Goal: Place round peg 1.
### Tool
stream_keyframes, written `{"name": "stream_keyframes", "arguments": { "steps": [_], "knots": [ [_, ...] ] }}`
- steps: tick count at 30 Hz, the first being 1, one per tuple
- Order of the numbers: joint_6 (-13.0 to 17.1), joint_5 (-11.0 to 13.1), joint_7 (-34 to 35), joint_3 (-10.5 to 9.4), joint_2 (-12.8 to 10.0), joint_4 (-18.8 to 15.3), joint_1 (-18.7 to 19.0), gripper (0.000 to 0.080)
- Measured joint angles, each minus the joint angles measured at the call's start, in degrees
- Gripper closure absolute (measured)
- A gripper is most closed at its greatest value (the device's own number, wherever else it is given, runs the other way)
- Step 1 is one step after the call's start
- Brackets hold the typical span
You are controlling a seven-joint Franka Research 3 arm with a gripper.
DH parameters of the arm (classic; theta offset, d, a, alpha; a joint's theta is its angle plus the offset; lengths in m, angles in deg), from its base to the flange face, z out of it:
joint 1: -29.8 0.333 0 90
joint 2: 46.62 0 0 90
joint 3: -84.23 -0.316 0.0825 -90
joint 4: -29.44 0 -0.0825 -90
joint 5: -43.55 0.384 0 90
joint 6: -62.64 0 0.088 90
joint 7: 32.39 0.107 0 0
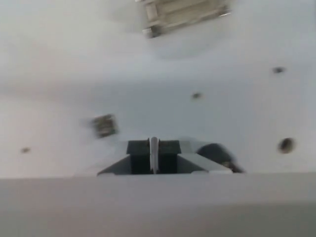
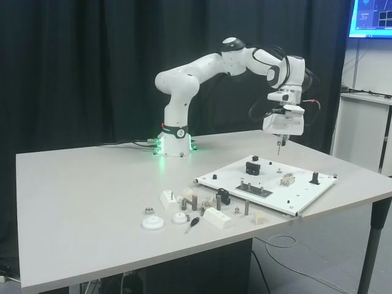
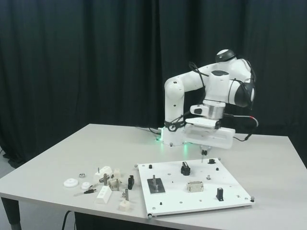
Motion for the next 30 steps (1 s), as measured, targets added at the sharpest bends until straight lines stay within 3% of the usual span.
{"name": "stream_keyframes", "arguments": {
  "steps": [9,18,30],
  "knots": [
    [2.1,-0.3,-6.1,1.61,0.0,-2.0,-3.5,0.0772],
    [3.6,-0.1,-11.7,2.01,0.0,-2.4,-8.3,0.0772],
    [5.8,2.2,-18.6,1.99,0.0,-2.3,-15.0,0.0772]
  ]
}}
